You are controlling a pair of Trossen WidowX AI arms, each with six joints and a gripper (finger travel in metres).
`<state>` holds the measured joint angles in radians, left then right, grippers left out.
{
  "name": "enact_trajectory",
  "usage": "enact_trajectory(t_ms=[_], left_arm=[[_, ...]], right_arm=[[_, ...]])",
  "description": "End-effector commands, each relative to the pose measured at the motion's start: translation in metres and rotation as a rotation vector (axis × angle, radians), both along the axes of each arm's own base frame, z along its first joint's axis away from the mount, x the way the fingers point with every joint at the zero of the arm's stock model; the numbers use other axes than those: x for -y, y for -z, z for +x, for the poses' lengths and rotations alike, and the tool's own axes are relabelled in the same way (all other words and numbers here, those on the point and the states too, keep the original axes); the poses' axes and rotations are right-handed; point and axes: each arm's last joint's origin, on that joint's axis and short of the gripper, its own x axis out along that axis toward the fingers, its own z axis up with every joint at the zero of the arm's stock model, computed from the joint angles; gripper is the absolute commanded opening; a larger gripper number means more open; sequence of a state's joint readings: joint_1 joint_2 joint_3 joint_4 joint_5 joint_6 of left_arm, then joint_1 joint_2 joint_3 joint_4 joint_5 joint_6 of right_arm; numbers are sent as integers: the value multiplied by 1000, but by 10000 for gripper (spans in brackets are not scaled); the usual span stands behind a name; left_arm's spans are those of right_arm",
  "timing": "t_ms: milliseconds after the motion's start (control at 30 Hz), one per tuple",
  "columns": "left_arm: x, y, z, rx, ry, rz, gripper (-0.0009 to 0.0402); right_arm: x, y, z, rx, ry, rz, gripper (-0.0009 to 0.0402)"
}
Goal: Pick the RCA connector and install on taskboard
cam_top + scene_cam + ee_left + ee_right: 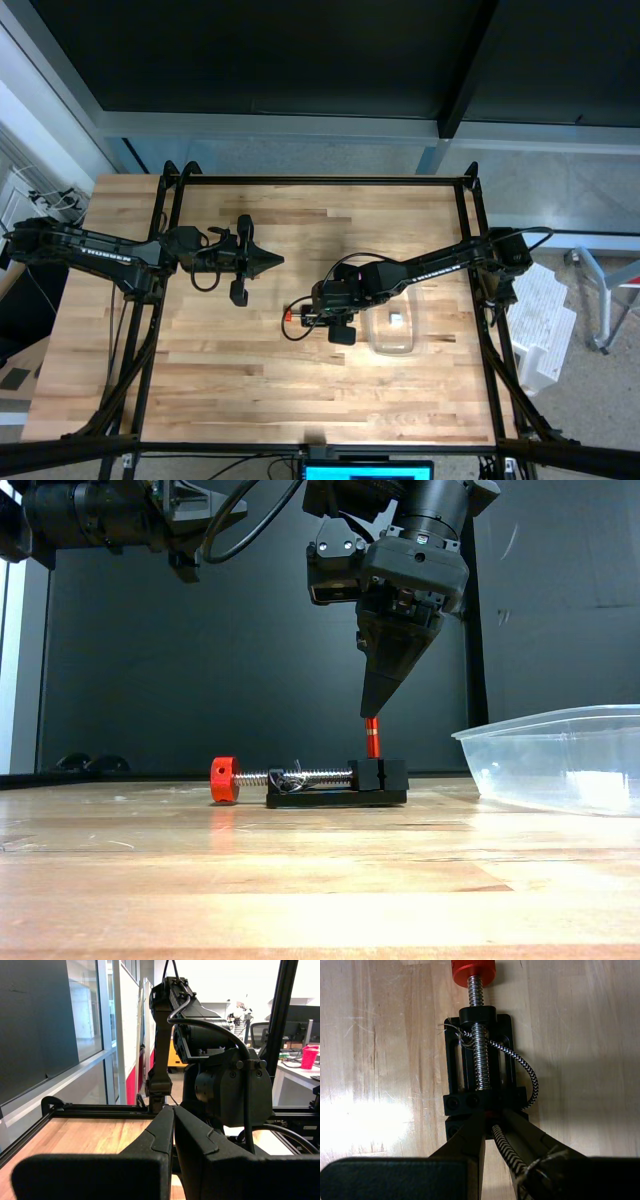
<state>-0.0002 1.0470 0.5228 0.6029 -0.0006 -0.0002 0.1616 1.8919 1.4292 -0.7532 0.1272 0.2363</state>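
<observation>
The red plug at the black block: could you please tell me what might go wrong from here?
The right gripper pinches the upright plug only by its top, at the black block; a misaligned push could tilt it. The braided cable loops beside the block and may snag. The left gripper is parked, shut, at the left of the table, so nothing steadies the block.

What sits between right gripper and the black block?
Low view: thin red RCA connector, upright, held by right gripper, its foot at the small black taskboard block. Left gripper parked at left.
</observation>
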Motion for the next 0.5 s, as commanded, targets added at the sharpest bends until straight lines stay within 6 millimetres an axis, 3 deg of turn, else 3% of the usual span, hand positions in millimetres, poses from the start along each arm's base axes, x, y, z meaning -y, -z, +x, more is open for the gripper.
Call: enact_trajectory(t_ms=[33,233,500], left_arm=[[0,0,0,0,0,0,0],[0,0,0,0,0,0,0],[0,0,0,0,0,0,0]], right_arm=[[0,0,0,-2,0,-6,4],[0,0,0,-3,-7,-8,19],[0,-5,-1,16,-7,-5,90]])
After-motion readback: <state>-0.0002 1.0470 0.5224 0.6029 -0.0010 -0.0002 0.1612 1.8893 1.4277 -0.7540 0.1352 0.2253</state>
